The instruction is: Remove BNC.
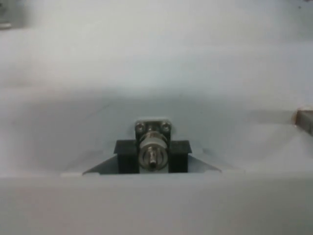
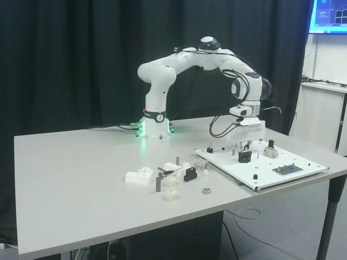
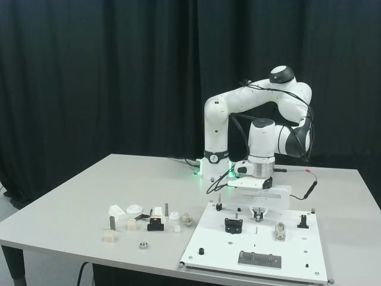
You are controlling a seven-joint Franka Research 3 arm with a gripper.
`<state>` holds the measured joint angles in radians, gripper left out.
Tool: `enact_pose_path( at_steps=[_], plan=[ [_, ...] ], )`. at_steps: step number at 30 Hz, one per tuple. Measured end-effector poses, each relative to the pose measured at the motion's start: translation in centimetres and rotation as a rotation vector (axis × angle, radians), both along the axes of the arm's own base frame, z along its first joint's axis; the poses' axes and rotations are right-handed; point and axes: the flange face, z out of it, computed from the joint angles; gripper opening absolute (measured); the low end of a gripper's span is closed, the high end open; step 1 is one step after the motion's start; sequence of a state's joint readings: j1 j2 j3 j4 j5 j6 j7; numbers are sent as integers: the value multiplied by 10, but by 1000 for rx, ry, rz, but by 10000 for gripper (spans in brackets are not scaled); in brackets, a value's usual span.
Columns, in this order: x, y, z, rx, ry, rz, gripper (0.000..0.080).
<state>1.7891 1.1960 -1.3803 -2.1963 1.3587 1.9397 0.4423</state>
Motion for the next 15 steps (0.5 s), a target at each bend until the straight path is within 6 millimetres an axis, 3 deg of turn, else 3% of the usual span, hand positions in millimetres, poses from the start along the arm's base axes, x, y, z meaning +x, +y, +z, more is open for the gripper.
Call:
enact_pose_path(
  at_steps=[15],
  plan=[
    [0,0,1,-2,1,121,125]
  ],
)
